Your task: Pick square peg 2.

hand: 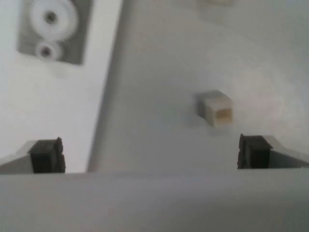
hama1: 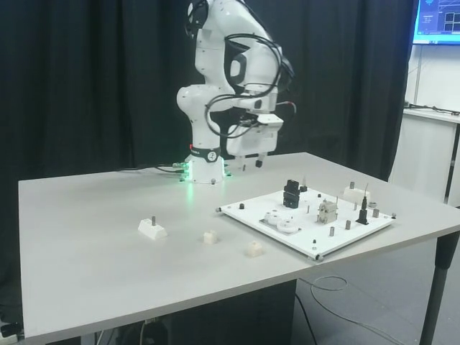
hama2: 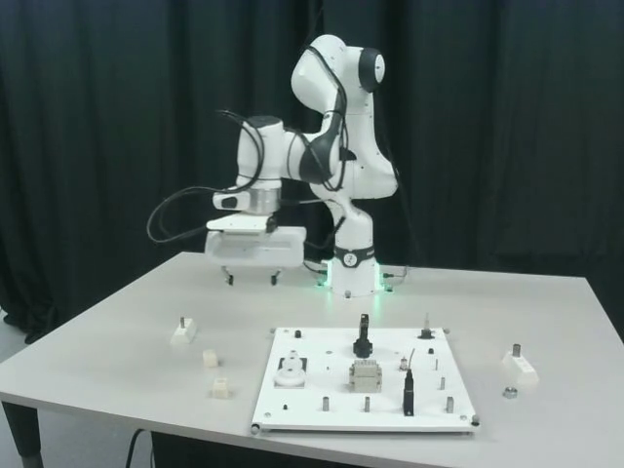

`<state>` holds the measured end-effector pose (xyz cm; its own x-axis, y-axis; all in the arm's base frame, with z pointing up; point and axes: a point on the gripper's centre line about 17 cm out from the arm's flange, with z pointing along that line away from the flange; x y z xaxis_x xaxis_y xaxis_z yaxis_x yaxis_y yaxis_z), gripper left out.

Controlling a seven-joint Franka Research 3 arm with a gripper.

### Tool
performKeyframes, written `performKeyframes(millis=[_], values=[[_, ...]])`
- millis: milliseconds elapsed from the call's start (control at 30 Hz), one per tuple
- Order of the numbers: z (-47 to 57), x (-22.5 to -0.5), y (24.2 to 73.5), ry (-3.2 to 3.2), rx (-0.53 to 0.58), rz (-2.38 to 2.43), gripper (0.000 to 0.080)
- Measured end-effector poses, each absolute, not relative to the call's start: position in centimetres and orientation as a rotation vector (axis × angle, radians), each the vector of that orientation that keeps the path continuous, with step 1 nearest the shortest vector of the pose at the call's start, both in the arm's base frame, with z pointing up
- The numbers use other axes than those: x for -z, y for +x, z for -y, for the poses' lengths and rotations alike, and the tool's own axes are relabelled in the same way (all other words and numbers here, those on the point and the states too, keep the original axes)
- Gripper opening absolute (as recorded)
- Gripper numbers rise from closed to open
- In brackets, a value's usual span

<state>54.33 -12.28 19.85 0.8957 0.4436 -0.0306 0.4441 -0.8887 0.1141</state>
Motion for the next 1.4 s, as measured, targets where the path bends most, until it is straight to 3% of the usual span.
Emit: performKeyframes(millis=[800, 1400], values=[[23.9, -20.2, 51.0, 2.953, 0.002, -0.564, 0.08], [30.1, -18.0, 48.5, 2.973, -0.054, -0.419, 0.08]])
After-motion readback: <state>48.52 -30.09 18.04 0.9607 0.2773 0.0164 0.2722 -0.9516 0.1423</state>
